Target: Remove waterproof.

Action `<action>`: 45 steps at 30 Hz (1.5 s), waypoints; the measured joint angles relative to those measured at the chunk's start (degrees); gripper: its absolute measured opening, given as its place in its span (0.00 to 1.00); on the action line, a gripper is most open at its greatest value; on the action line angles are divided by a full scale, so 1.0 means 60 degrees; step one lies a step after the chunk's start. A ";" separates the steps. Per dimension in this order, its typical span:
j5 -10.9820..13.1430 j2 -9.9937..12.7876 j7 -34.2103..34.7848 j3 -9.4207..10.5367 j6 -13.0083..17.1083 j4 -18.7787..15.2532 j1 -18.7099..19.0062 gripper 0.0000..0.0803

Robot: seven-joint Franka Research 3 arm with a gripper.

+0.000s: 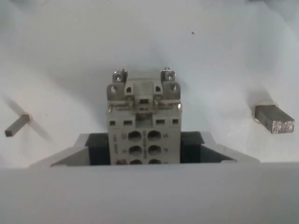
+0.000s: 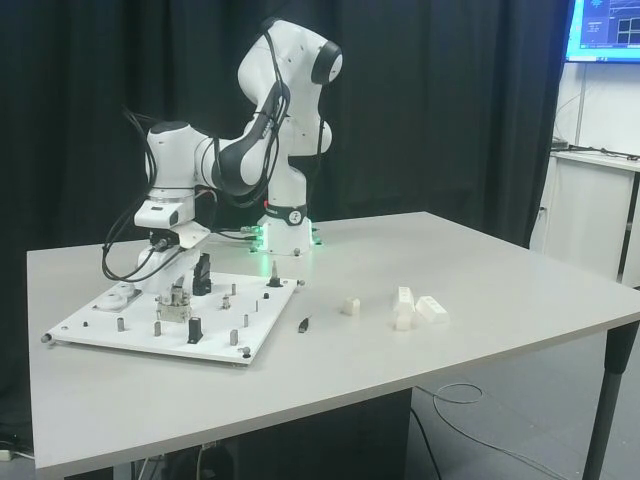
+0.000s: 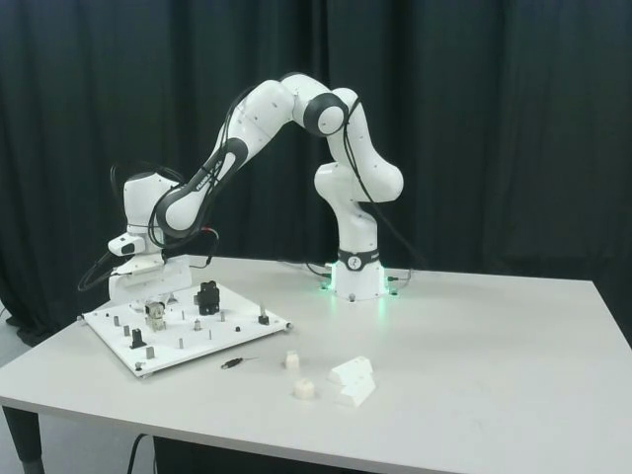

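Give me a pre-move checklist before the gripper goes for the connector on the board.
1. Connector centred under the wrist camera: ok.
2. Connector seated in its black socket on the white board: ok, not yet removed.
3. Gripper above the connector, not touching it: ok.
4. Pegs beside the connector stand apart from it: ok.
5. Jaws open or shut: cannot tell.
6. Loose white blocks and small tool lie on the grey table, off the board: ok.
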 joint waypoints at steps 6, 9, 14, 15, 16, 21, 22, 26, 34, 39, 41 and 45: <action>0.0000 -0.0002 0.0000 -0.0004 -0.0001 0.0000 0.0001 0.39; 0.0000 -0.0009 0.0000 -0.0004 -0.0002 -0.0001 0.0000 0.39; 0.0000 -0.0034 0.0000 -0.0008 -0.0016 -0.0001 0.0000 0.39; -0.0001 -0.0041 0.0000 -0.0011 -0.0022 -0.0001 0.0000 0.39; -0.0001 -0.0051 0.0000 -0.0014 -0.0028 -0.0001 0.0000 0.39; -0.0045 -0.0255 0.0000 -0.0072 -0.0111 0.0015 0.0017 0.39; -0.0048 -0.0321 0.0000 -0.0083 -0.0111 0.0018 0.0020 0.39; -0.0114 -0.0596 0.0000 -0.0127 -0.0227 0.0011 0.0028 0.39; -0.0349 -0.1020 0.0055 -0.0205 -0.0550 -0.0027 0.0028 0.39; -0.0428 -0.1102 0.0090 -0.0250 -0.0577 -0.0104 0.0028 0.39; -0.0430 -0.1100 0.0091 -0.0272 -0.0577 -0.0132 0.0028 0.39; -0.0430 -0.1099 0.0091 -0.0301 -0.0572 -0.0206 0.0027 0.39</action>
